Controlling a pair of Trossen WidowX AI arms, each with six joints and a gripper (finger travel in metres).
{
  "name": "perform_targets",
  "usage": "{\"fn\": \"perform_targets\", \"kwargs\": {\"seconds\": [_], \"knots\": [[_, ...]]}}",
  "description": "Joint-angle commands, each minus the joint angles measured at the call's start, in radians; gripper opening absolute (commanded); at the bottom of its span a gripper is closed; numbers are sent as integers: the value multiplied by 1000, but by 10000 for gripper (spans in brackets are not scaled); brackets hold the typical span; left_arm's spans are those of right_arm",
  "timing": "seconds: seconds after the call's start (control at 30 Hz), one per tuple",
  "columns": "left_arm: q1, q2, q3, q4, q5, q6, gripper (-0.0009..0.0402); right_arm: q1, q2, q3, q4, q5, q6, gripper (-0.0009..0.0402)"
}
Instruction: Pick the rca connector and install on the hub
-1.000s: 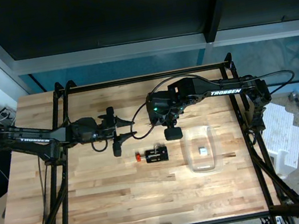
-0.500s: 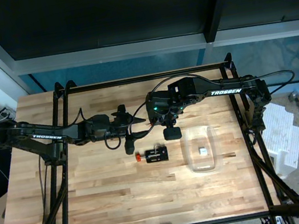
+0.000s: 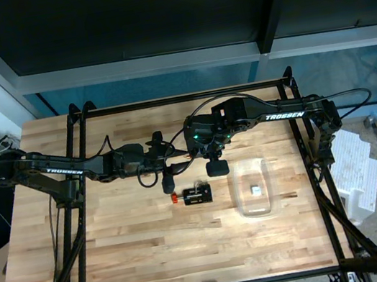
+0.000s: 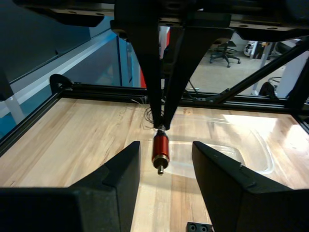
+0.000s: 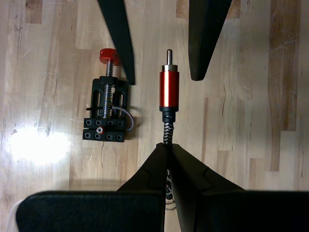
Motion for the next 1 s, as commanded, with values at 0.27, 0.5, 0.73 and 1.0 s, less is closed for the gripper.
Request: {"fn": "perform_targets", "kwargs": {"seconds": [0.27,0.5,0.73,1.0], "knots": [[0,-1,0,0,-4,0,96,0,-1,0,18,0,-5,0],[0,-1,0,0,-3,0,67,0,-1,0,21,0,-6,0],[0,-1,0,0,-3,0,31,0,-4,0,26,2,-6,5],[0,-2,0,0,-3,0,-1,0,-35,0,52,2,-6,81]]}}
